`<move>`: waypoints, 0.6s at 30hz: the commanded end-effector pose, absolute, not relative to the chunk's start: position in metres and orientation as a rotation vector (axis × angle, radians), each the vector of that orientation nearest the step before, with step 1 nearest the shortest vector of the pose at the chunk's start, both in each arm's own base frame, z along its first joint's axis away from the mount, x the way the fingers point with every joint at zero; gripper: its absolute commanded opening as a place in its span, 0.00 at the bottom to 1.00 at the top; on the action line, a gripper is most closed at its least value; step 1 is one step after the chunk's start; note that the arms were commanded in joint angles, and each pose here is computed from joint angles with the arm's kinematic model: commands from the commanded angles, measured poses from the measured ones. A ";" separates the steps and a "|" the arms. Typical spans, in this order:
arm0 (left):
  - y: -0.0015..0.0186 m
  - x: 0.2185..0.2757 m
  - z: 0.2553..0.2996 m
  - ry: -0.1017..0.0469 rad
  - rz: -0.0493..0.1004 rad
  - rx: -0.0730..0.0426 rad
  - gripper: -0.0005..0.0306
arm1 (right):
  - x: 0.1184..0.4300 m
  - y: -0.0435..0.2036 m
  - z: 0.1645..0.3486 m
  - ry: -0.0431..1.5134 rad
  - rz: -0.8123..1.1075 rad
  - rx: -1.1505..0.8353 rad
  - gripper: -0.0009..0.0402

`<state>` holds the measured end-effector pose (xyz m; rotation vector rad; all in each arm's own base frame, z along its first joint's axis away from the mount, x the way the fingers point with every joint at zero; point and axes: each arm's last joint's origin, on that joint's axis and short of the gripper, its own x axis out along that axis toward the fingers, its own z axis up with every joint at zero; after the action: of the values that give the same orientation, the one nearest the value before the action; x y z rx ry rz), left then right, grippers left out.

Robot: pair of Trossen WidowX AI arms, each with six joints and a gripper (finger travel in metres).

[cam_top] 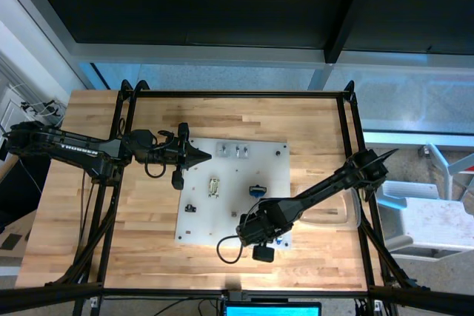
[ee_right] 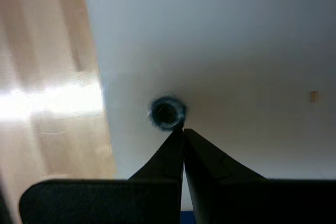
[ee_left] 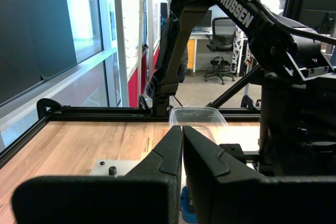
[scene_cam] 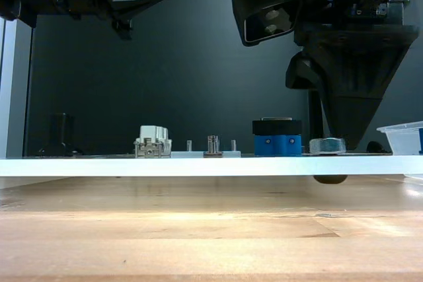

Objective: Pick the M12 fastener and fasten on the M12 threads

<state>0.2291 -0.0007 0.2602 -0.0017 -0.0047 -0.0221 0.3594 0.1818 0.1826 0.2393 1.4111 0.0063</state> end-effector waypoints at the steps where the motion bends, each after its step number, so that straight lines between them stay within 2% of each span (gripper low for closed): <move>1: -0.0006 0.2292 0.2602 -0.004 -0.022 -0.002 0.02 | 0.357 0.183 0.186 1.438 0.058 0.267 0.02; 13: -0.0007 0.2292 0.2602 -0.004 -0.022 -0.002 0.02 | 0.356 0.183 0.193 1.426 0.062 0.279 0.02; 18: -0.0006 0.2292 0.2602 -0.004 -0.022 -0.002 0.02 | 0.357 0.181 0.192 1.380 -0.029 0.243 0.02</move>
<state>0.2291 -0.0007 0.2602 -0.0021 -0.0044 -0.0217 0.3565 0.1815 0.1922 0.2529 1.3967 0.0052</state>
